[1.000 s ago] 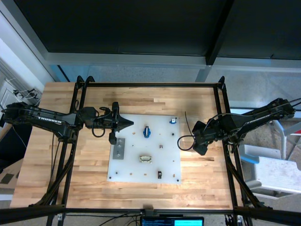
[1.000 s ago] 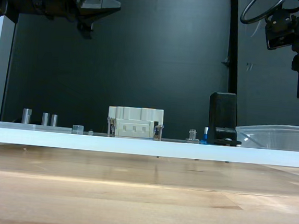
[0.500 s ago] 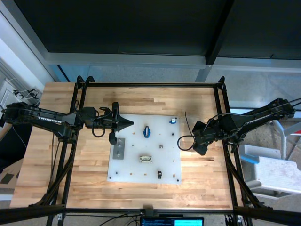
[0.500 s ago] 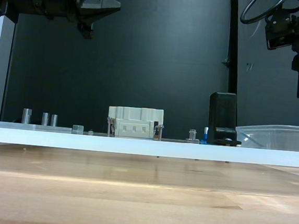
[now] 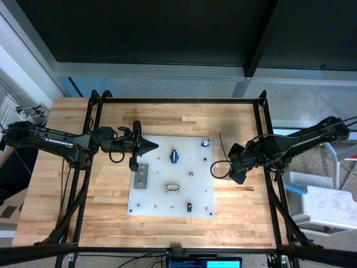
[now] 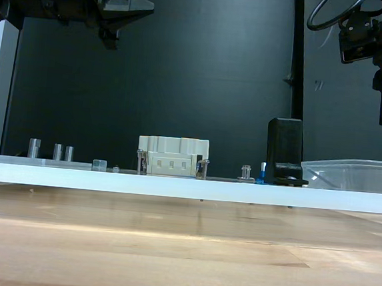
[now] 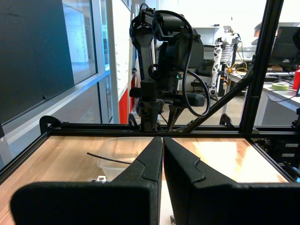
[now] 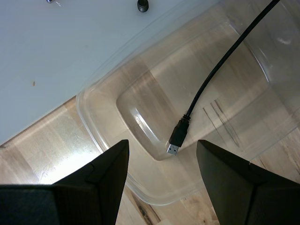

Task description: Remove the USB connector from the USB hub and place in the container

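Found thin black USB connector cable point(image 8: 178, 136) lying in clear plastic container point(image 8: 98, 126) beneath wide-spread, empty right tool point(image 8: 161, 141); left tool point(image 7: 162, 139) pinched closed above edge of white board point(image 5: 167, 206).

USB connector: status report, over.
Right end effector open above container. USB connector lying inside it. Left end effector shut, high over board, left edge. Nothing blocking.

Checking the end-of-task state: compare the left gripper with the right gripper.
The left gripper is shut; the right gripper is open. The left gripper points level over the white board's far left corner; the right gripper points down over the container, where the USB connector lies. Both hang in the air, holding nothing.
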`<state>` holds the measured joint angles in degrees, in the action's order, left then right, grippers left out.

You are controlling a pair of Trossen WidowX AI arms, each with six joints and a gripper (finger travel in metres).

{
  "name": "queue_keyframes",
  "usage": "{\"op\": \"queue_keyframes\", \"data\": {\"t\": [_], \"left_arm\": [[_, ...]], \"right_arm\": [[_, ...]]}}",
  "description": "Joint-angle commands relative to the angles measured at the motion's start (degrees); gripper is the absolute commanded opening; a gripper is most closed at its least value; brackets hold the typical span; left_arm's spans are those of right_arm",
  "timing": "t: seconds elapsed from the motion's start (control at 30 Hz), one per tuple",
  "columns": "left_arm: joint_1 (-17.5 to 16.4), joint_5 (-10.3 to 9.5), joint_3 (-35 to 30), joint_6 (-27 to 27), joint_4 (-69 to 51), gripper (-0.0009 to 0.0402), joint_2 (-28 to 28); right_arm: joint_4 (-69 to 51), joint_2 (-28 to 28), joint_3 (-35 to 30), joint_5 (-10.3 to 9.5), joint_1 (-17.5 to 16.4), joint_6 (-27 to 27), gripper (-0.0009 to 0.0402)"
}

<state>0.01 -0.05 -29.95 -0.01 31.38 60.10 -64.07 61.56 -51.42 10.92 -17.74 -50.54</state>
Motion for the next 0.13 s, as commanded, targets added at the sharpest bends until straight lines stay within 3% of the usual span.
{"op": "queue_keyframes", "data": {"t": [0.03,0.13], "left_arm": [[0.0,0.02,0.0,0.0,0.0,0.0001,0.0],[0.0,0.02,0.0,0.0,0.0,0.0001,0.0]], "right_arm": [[0.0,0.0,0.0,0.02,0.0,0.0,0.0201],[0.0,0.0,0.0,0.02,0.0,0.0,0.0201]]}}
